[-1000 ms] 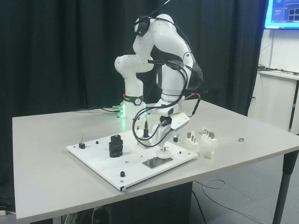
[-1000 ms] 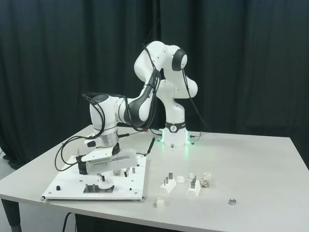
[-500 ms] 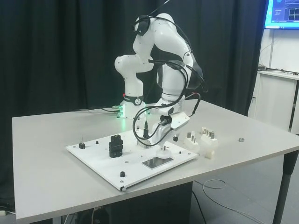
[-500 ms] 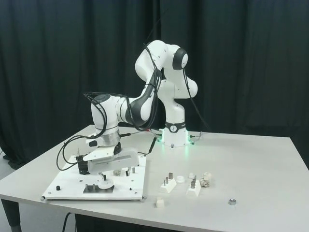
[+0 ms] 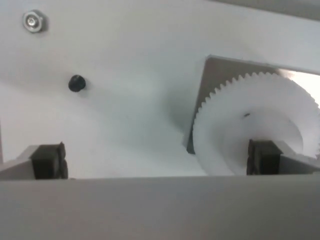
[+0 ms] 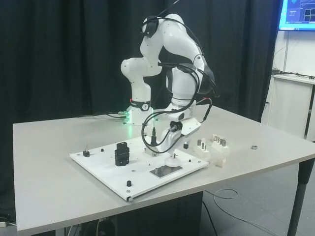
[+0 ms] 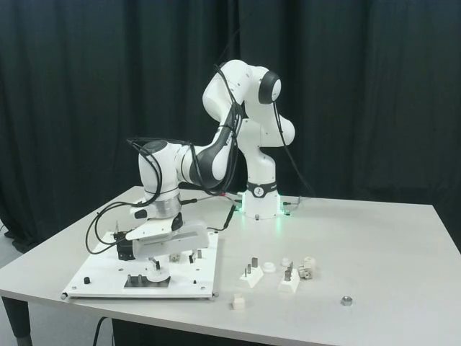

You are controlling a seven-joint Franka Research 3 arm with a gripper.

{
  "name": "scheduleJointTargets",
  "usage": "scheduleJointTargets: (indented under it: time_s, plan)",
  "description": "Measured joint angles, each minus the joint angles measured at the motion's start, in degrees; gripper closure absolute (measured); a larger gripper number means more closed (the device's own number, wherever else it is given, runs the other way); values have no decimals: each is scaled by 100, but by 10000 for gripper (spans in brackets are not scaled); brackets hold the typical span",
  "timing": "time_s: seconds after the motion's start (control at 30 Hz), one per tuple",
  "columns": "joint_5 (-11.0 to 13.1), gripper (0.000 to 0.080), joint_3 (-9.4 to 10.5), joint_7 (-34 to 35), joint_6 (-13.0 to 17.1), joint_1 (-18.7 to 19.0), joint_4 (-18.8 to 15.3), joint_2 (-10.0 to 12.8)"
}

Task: Insert large gear.

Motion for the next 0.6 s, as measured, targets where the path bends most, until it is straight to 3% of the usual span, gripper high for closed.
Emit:
scheduleJointTargets:
  time_s: [0.6]
  plan:
    - [-81, 3, -9, 76, 153, 85, -53, 0]
